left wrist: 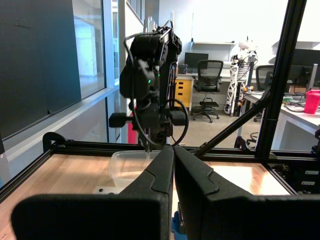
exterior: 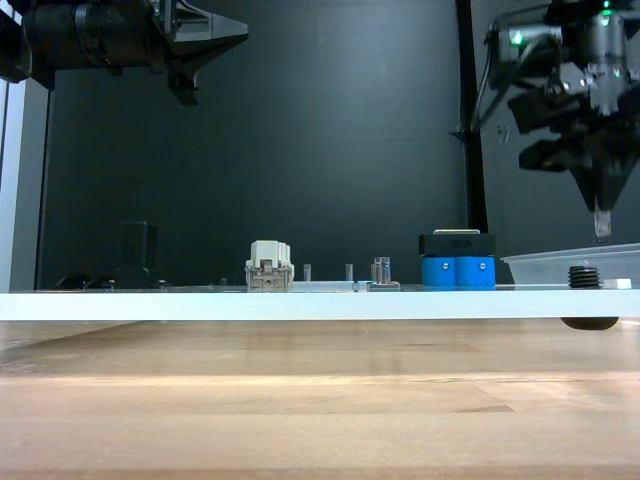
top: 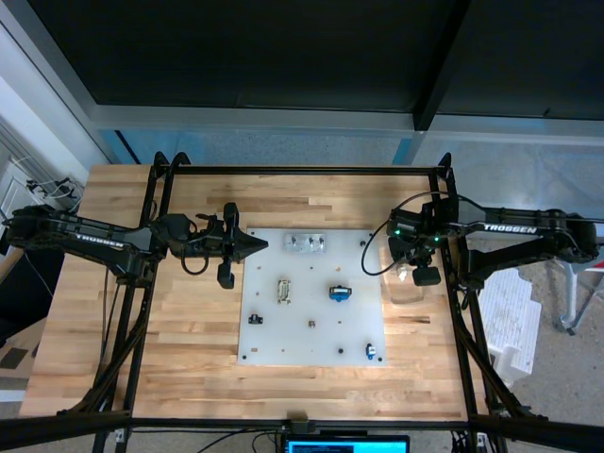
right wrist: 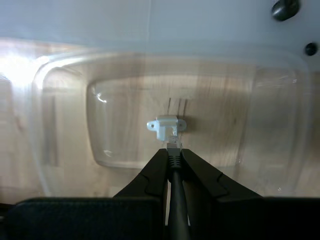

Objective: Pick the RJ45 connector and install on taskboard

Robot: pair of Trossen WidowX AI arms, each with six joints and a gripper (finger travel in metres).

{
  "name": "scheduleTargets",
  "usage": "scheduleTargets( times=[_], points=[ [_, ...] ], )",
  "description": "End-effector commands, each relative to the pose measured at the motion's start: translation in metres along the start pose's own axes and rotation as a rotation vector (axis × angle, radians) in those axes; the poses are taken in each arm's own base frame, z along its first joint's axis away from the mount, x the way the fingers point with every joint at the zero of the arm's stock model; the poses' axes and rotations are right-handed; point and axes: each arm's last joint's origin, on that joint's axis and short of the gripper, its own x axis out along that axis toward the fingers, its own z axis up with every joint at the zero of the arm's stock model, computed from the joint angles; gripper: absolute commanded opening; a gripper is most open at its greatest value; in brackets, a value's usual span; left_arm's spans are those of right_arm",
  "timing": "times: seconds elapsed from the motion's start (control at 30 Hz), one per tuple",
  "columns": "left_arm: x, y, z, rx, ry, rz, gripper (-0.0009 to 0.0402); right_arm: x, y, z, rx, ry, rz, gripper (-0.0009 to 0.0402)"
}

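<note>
Right tool (right wrist: 172,152) is pointing straight down over the clear tray (right wrist: 65,125), which is sitting on the tabletop (top: 142,330) just off the right edge of the taskboard (top: 311,340). The fingers are clenching the RJ45 connector (right wrist: 172,145) by its black cable end. The pale plug tip is sticking out just past the fingertips. From the low view, the tool (exterior: 600,205) is hanging above the tray (exterior: 560,262) with the connector (exterior: 600,224) dangling clear of the tray rim. It is not on the board.

A small white flanged piece (right wrist: 166,125) is showing just beyond the plug tip, over the tray floor. Cannot tell whether it is touching the plug or lying in the tray beneath it.

Left tool (top: 260,244) is reaching level over the board's left edge, high above it and well apart from the right arm. Its fingers (left wrist: 155,175) are pressing together at the tips, gripping nothing.

The board is lying flat on the tabletop. It is carrying a silvery block (top: 305,243) at the far side, a beige part (top: 283,292) near the middle, a blue piece (top: 339,293) right of that, and a second blue piece (top: 372,353) at the near right corner.
</note>
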Motion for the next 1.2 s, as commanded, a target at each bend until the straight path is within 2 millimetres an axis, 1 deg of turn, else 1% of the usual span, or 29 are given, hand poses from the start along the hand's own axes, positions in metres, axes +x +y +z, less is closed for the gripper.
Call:
scheduleTargets(
  times=[0.03,0.23,0.37,0.43,0.7,0.93,1.2],
  points=[
    [0.0,0.0,0.0,0.0,0.0,0.0,0.0,-0.015,0.006,0.006,0.03,-0.025,-0.002,0.0],
    [0.0,0.0,0.0,0.0,0.0,0.0,0.0,-0.041,0.021,0.014,0.073,-0.075,0.006,0.0],
    [0.0,0.0,0.0,0.0,0.0,0.0,0.0,-0.052,0.03,0.017,0.092,-0.073,0.014,0.0],
    [0.0,0.0,0.0,0.0,0.0,0.0,0.0,-0.055,0.035,0.018,0.105,-0.07,0.004,0.0],
    [0.0,0.0,0.0,0.0,0.0,0.0,0.0,-0.054,0.058,0.025,0.114,-0.053,0.016,0.0],
    [0.0,0.0,0.0,0.0,0.0,0.0,0.0,-0.051,0.077,0.026,0.101,-0.032,0.029,0.0],
    [0.0,0.0,0.0,0.0,0.0,0.0,0.0,-0.037,0.103,0.035,0.071,0.014,0.036,0.0]
  ],
)
